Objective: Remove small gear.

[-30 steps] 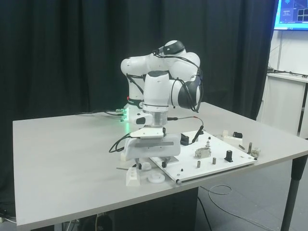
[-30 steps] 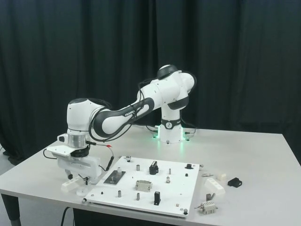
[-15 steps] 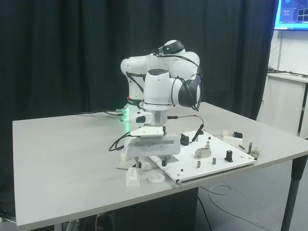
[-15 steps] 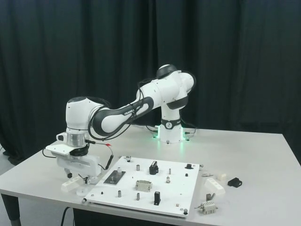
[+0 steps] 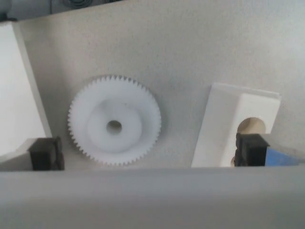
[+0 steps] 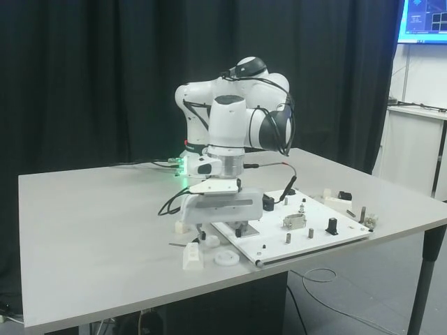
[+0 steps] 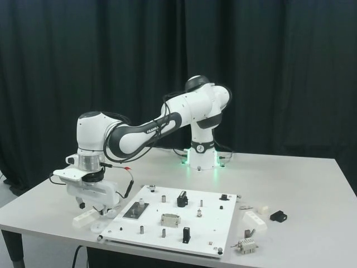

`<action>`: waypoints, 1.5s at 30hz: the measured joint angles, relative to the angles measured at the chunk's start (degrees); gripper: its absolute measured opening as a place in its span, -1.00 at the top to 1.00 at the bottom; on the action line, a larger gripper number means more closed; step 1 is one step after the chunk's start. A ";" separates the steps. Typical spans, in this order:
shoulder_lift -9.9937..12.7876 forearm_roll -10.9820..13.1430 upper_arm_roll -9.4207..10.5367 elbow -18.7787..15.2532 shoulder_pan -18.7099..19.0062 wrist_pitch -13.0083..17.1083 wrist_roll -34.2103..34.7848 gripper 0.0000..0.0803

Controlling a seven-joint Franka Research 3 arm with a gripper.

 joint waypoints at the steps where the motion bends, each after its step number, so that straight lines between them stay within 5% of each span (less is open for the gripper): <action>1: 0.00 0.00 -0.03 0.15 -0.06 -0.11 0.11 -0.99; 45: 0.01 -1.77 -0.22 2.02 -1.15 -1.95 0.32 -0.99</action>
